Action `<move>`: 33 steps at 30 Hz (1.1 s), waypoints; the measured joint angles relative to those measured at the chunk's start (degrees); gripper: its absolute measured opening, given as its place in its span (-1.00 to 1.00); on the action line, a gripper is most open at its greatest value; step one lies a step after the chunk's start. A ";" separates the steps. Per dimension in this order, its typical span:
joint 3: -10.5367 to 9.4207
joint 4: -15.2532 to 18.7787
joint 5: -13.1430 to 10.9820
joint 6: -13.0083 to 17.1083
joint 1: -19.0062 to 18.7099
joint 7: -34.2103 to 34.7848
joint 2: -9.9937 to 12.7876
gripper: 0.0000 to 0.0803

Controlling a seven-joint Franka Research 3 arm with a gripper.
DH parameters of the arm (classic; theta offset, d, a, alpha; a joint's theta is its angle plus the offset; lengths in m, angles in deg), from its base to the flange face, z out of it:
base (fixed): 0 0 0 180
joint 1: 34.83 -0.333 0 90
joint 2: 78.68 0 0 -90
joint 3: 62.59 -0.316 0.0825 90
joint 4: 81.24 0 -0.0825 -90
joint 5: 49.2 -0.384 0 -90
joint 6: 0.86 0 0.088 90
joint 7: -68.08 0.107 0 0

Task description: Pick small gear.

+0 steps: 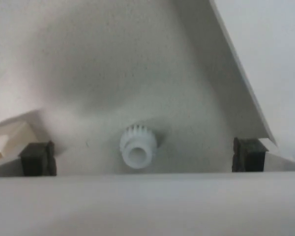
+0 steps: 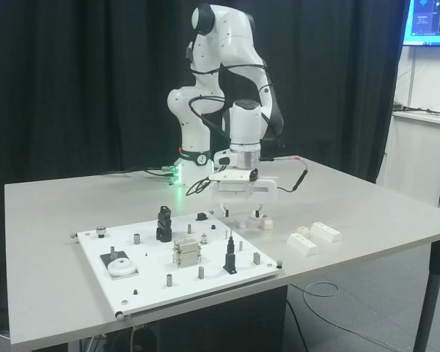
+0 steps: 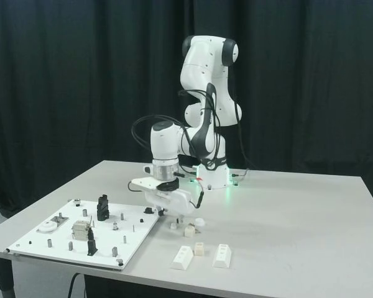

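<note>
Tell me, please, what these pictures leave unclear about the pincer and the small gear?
- Wrist view: the small white plastic toothed gear lies between the black fingertips of the open pincer; its underside is hidden.
- First room view: the gear is hidden behind the pincer.
- Second room view: the pincer is too small to judge its height above the grey table.

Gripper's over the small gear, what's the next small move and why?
Probably lower straight down a little more, then close. In the wrist view the small gear lies on the grey table between the two black fingertips, roughly centred, and the gripper is open with clear gaps on both sides. The room views show it low beside the white board, so little descent remains.
</note>
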 joint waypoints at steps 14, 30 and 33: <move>-0.41 0.73 0.00 2.42 -0.10 -0.02 1.89 0.99; -1.65 1.07 -0.03 5.02 -0.10 -0.02 3.99 0.99; -1.66 1.21 -0.47 5.13 -0.06 0.23 4.10 0.99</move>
